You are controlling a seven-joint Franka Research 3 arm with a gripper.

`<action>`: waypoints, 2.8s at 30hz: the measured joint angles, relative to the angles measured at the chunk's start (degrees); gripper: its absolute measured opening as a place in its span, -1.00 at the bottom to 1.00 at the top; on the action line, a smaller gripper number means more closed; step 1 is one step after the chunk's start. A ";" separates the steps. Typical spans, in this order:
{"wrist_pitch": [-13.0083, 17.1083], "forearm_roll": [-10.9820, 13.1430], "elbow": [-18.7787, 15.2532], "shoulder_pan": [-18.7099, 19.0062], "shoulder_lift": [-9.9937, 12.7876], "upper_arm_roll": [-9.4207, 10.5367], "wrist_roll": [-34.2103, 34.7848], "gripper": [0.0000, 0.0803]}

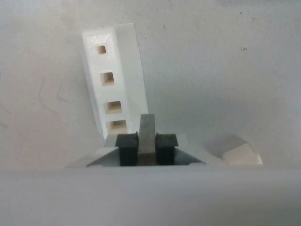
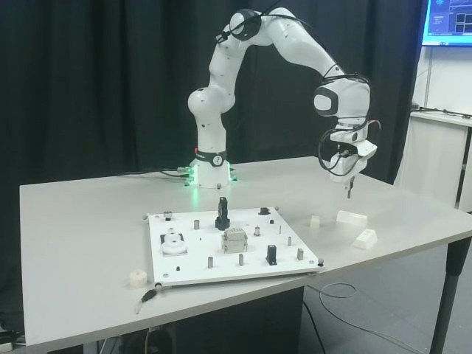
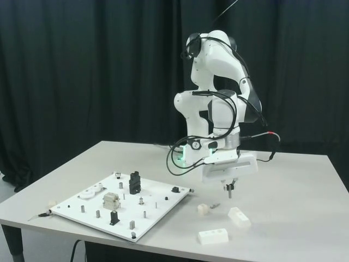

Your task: Insert square peg 2.

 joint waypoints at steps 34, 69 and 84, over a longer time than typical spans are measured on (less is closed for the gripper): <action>-5.94 0.68 -0.34 -0.04 -1.29 -3.65 0.02 -0.81; -8.87 -10.86 -17.44 -8.24 -19.35 -20.10 19.72 -0.81; 2.15 -11.39 -19.13 -13.67 -19.62 -22.01 30.13 -0.81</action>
